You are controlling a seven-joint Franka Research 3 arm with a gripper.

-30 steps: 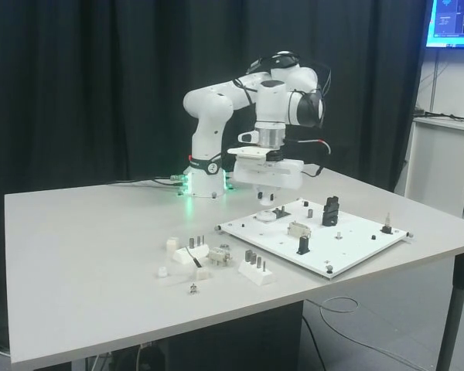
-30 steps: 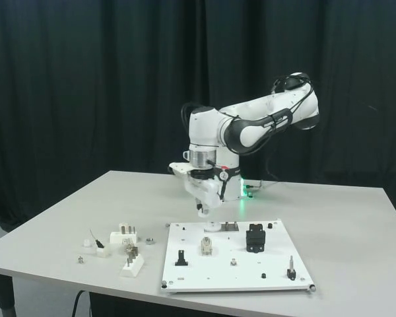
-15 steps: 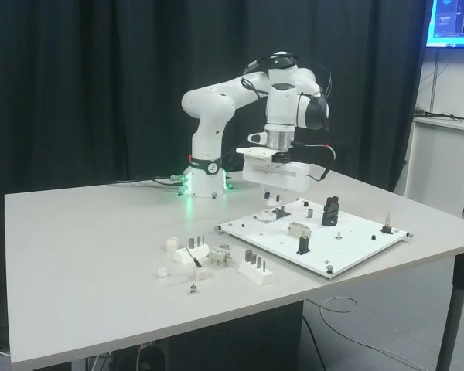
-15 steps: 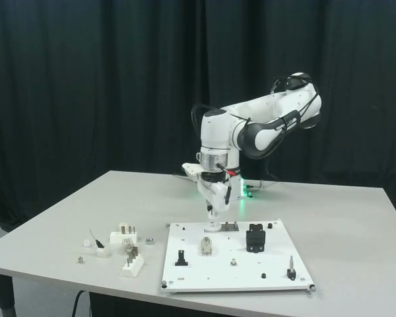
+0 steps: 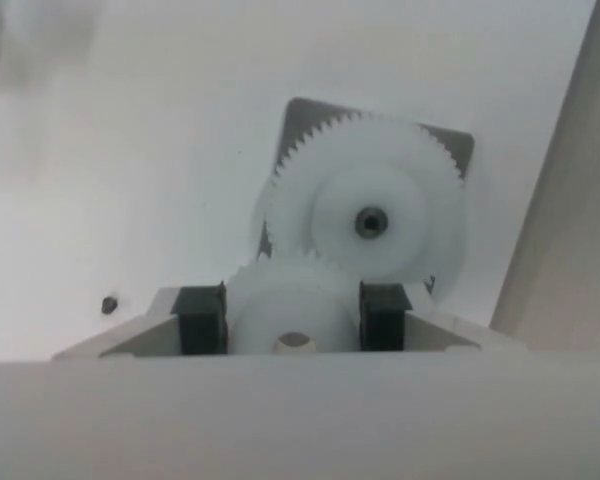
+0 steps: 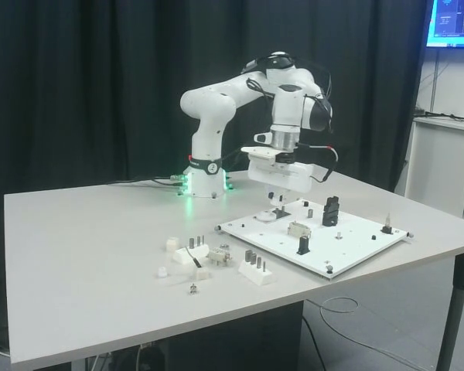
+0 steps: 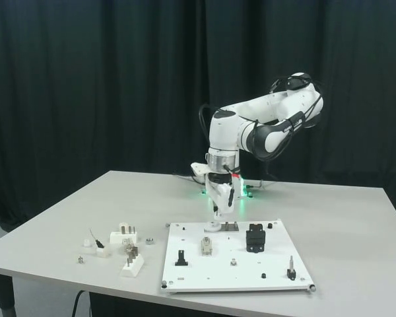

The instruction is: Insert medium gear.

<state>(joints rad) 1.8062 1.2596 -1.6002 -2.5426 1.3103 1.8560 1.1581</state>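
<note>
White medium gear [image 5: 292, 315] clamped in your end effector [image 5: 292, 318].
Wrist view: it hangs beside the seated large gear [image 5: 368, 212]. Room views: you're over the board's [image 6: 348, 243] far edge; next, lower onto its peg, meshing teeth.

White toothed gears [image 5: 365, 220] on white board [image 6: 348, 243], grey table [image 6: 85, 239], black curtain [image 7: 86, 79]

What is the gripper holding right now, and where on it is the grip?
The gripper holds a white gear, its black fingers on opposite sides of the toothed rim.
</note>
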